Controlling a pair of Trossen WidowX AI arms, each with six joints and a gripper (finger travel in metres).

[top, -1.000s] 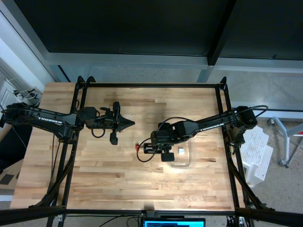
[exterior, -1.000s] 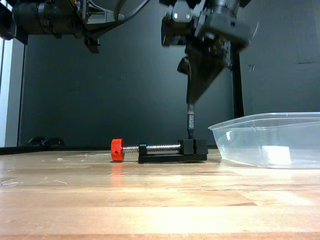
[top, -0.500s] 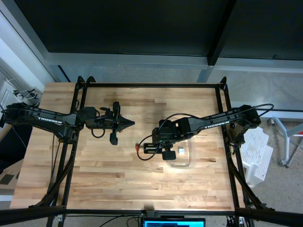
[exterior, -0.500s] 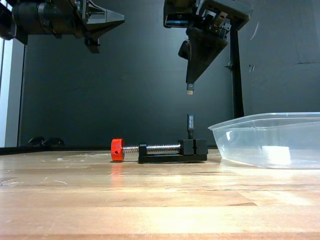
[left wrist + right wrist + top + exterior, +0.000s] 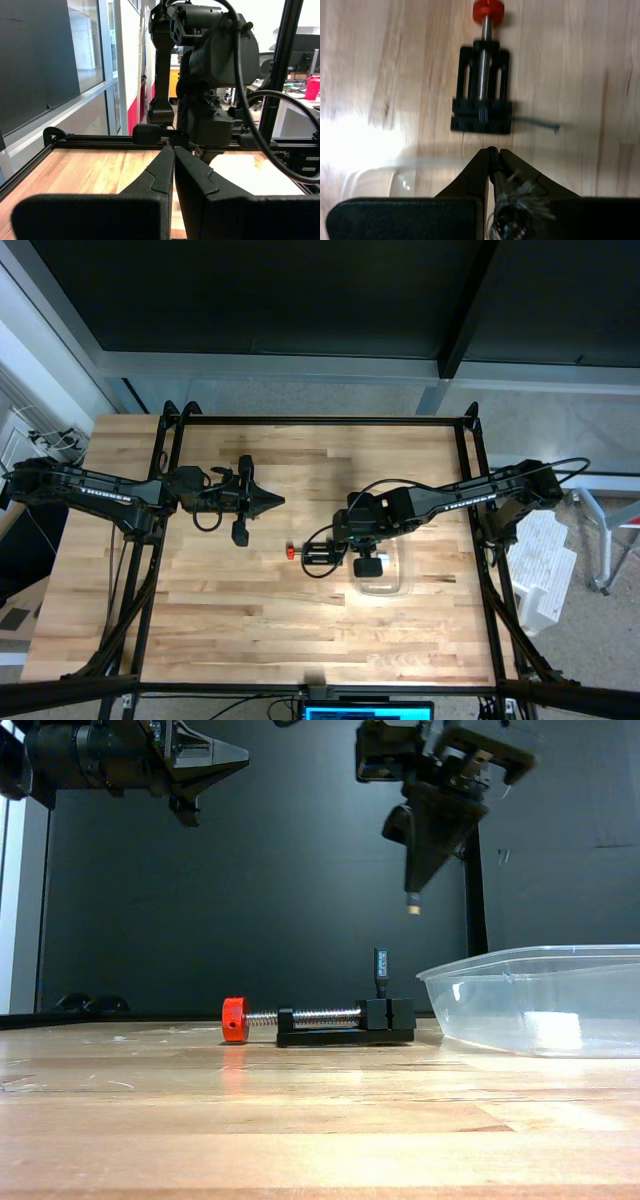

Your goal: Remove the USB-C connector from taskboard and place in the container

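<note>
The taskboard (image 5: 345, 1018), a black fixture with a red knob (image 5: 234, 1019), lies on the table, and a short dark stub (image 5: 380, 970) stands upright on it. High above its right end, my right gripper (image 5: 412, 896) points down. It is shut on the USB-C connector (image 5: 411, 905), whose pale tip pokes out below the fingers. In the right wrist view the connector (image 5: 495, 172) sits between the fingers with the taskboard (image 5: 481, 95) beyond. The clear container (image 5: 540, 1000) stands just right of the gripper. My left gripper (image 5: 275, 502) hangs shut at the back left.
A small white block (image 5: 553, 1029) lies inside the container (image 5: 404, 578). A thin pale rod (image 5: 536, 123) rests on the wood beside the taskboard (image 5: 318, 553). A black frame (image 5: 320, 421) runs around the table.
My right gripper pulled the connector straight up out of the taskboard, then carried it right, toward the container's near edge. The left arm has not moved.
</note>
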